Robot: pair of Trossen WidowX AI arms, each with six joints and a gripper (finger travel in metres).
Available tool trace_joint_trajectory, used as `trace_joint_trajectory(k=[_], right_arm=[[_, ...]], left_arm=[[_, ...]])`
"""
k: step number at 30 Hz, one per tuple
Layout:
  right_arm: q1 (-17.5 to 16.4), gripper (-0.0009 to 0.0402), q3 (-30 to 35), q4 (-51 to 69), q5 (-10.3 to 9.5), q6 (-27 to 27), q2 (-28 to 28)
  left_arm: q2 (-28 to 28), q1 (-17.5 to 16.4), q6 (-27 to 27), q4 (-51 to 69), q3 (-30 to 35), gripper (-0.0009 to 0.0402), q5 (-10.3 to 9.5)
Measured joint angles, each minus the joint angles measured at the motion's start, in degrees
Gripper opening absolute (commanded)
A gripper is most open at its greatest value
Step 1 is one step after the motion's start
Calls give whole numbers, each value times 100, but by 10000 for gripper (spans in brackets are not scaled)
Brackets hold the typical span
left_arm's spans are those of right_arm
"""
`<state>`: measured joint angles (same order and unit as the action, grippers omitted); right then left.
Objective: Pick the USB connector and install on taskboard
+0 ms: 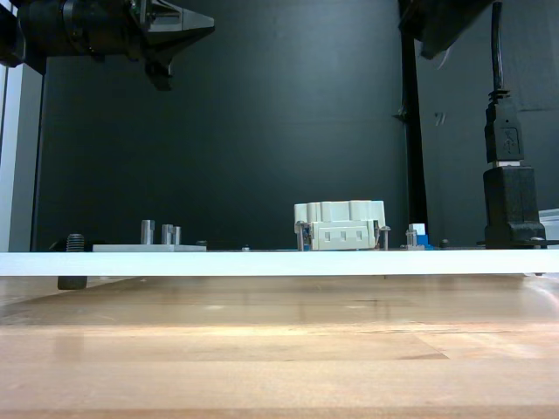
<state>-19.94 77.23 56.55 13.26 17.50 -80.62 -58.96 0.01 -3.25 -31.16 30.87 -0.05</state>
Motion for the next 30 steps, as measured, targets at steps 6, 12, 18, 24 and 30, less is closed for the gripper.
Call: trace_joint_trajectory(k=[6,12,18,24,30], right_arm=[[688,0,-341,-809,-382,-533,411],[1228,0,-1019,-1996,-590,-1008,885],[1692,0,-1799,-3453,-1005,-1316,1285],[1862,0,-2474,-4745,-1008,-1438,1633],[1906,0,-3121,-6092,-1051,-1506,1895]], left_arm=[[0,0,0,0,0,0,-2],[0,0,0,0,0,0,-2],[0,0,0,0,0,0,-2],[0,0,0,0,0,0,0],[0,0,0,-2,0,0,-2]])
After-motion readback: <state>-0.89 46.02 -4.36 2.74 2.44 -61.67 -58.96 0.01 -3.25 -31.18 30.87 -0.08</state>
